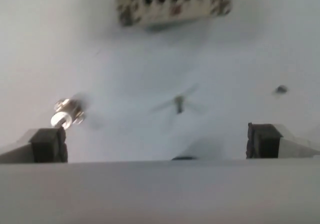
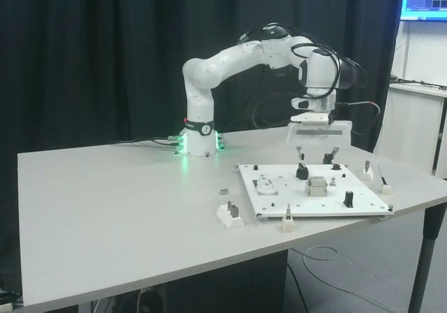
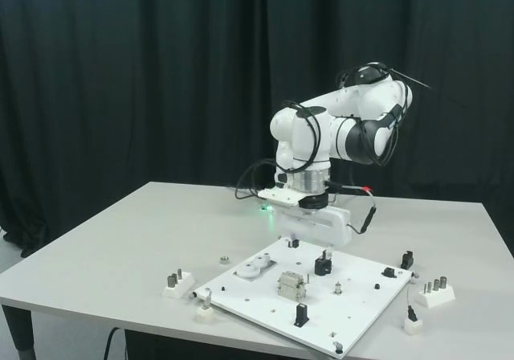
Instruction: Pick square peg 2.
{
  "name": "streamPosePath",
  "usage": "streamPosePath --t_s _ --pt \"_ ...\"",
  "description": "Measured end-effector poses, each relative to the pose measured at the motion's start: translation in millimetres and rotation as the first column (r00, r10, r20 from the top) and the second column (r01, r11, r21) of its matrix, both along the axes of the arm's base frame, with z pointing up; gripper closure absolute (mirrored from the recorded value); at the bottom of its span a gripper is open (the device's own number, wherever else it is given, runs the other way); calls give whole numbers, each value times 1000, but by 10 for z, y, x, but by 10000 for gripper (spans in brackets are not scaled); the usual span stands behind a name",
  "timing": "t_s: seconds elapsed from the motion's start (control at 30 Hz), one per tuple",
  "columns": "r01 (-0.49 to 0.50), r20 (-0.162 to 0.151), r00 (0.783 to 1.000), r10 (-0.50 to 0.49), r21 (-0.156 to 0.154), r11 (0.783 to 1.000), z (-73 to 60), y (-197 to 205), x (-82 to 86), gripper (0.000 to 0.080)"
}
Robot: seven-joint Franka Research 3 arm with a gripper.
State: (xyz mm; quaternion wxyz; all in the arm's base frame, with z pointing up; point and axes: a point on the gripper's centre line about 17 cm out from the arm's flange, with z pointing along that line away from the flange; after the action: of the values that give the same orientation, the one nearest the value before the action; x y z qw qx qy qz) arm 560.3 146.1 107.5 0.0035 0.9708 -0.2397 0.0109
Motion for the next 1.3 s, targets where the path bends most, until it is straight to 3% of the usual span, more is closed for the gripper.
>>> streamPosePath --t_s 0.23,0.7,0.97,1.3 --pt "-38 27 999 40 -58 998 26 -327 77 3" --pt "-61 90 993 71 -110 992 264 -1109 281 3" --pt "-122 89 987 133 -121 985 345 -1355 315 3" --pt "-249 63 964 259 -134 959 335 -1583 266 3"
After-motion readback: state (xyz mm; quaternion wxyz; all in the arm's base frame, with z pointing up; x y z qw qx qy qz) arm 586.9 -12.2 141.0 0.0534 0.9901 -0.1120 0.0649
